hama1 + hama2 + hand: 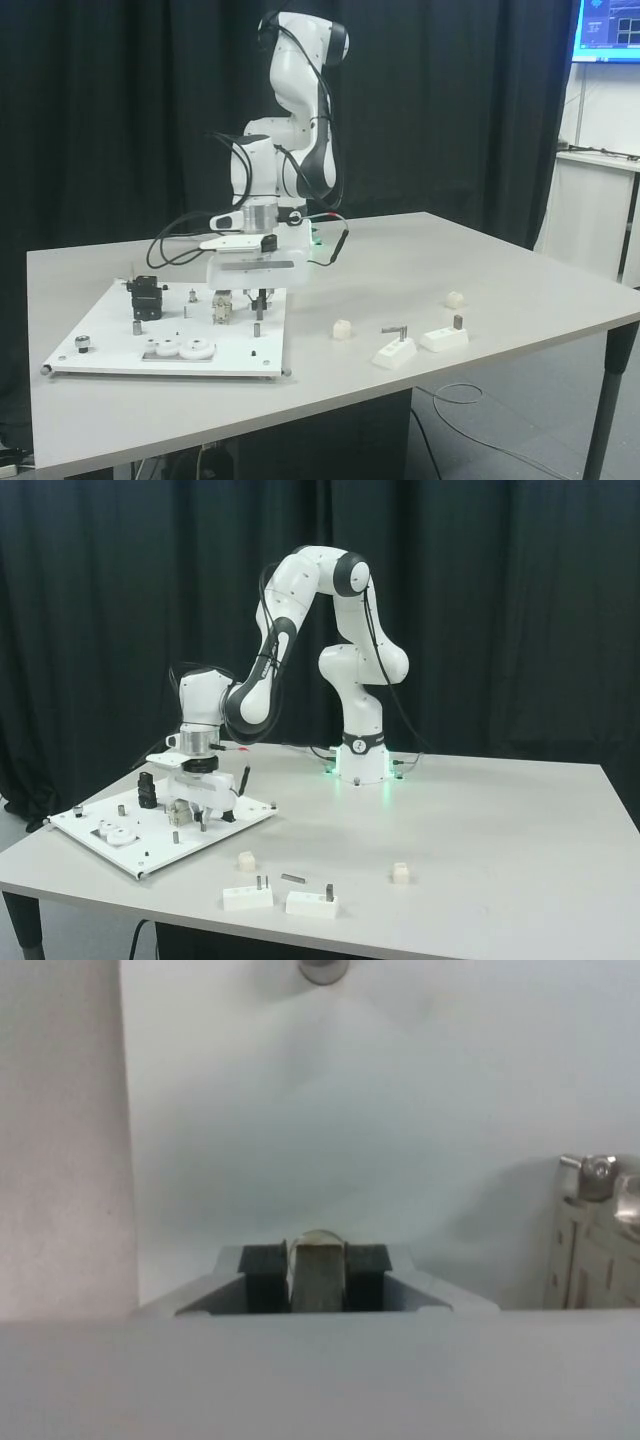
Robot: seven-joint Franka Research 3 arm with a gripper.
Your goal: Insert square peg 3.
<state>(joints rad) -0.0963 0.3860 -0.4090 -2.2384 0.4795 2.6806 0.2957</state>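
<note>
Hovering low over the white board [230, 350], the claw [317, 1278] has its two black fingers [262, 1278] closed against a short metal peg [317, 1272] with flat sides and a dull sheen; the peg stands upright between them, its lower end just above the smooth board surface. In the wrist view, a ridged metal fixture [590, 1250] with a bolt head sits off to one side, and a small round metal stud [322, 970] lies further out on the board.

From the first room view, the board lies on the left part of the grey tabletop [480, 280], its near edge close to the tabletop's near edge. On it stand a black block [147, 297] at the far left, white gear-like discs [178, 349] along the near side, and a few thin upright pins. The white arm [300, 610] reaches over from its base [362, 765] at the far side.

Right of the board the tabletop is wide and mostly bare. Two small white cubes [342, 328] and two white wedge-shaped holders [395, 353] with dark stubs sit near the front edge, well apart from the claw.
</note>
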